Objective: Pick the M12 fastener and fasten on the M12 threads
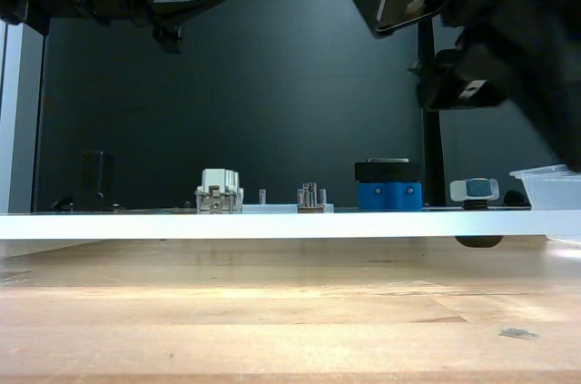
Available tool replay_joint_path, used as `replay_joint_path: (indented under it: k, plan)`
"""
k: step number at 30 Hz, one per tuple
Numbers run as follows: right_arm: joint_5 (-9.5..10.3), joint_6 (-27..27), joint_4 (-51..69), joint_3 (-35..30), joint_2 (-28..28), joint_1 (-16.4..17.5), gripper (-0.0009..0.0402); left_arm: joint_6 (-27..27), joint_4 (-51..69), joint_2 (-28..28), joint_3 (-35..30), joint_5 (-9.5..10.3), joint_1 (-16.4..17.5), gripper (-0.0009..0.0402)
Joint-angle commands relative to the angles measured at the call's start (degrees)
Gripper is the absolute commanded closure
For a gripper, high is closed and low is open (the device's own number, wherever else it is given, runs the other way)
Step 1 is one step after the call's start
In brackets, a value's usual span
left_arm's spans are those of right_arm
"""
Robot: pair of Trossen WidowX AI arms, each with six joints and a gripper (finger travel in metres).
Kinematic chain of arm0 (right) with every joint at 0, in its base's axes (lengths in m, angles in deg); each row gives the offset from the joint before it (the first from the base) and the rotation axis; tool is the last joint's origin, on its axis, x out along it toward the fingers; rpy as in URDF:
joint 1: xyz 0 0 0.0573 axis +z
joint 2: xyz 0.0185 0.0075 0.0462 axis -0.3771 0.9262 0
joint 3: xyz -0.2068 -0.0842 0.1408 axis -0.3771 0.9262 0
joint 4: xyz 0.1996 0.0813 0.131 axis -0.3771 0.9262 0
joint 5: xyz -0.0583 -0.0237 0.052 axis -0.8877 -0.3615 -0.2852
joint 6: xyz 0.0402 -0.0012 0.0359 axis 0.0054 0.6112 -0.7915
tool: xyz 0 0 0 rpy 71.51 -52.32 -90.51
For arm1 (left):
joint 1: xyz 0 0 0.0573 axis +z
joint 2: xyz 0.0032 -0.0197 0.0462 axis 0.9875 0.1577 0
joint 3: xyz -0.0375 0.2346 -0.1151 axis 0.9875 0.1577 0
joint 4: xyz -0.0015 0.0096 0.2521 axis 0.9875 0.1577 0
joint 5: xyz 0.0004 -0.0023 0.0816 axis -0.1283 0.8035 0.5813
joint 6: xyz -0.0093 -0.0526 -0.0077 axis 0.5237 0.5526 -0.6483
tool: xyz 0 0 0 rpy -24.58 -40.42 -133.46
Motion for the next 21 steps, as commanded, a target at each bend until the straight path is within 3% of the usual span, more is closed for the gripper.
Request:
replay_joint_path:
  k: [1,8,11,19,21]
  plan:
    - [-4.37,-0.31,0.07,-0.15,-0.66,-0.09,0.0393,0.0,-0.02,0.0,-0.02,-0.02,0.0,0.0393]
    - [-11.72,-0.15,0.96,-0.13,-1.33,-0.92,0.0393,0.0,-0.02,0.0,-0.02,-0.02,0.0,0.0393]
    - [-16.17,-0.07,0.79,0.09,-1.25,-1.05,0.0393,0.0,-0.02,0.0,-0.02,-0.02,0.0,0.0393]
    - [-15.17,-0.17,-0.74,0.26,0.37,-1.05,0.0393,0.0,-0.04,0.0,-0.02,-0.02,0.0,0.0393]
    - [-13.62,-0.17,-0.85,0.26,0.33,-1.05,0.0393,0.0,-0.04,0.0,-0.02,-0.02,0.0,0.0393]
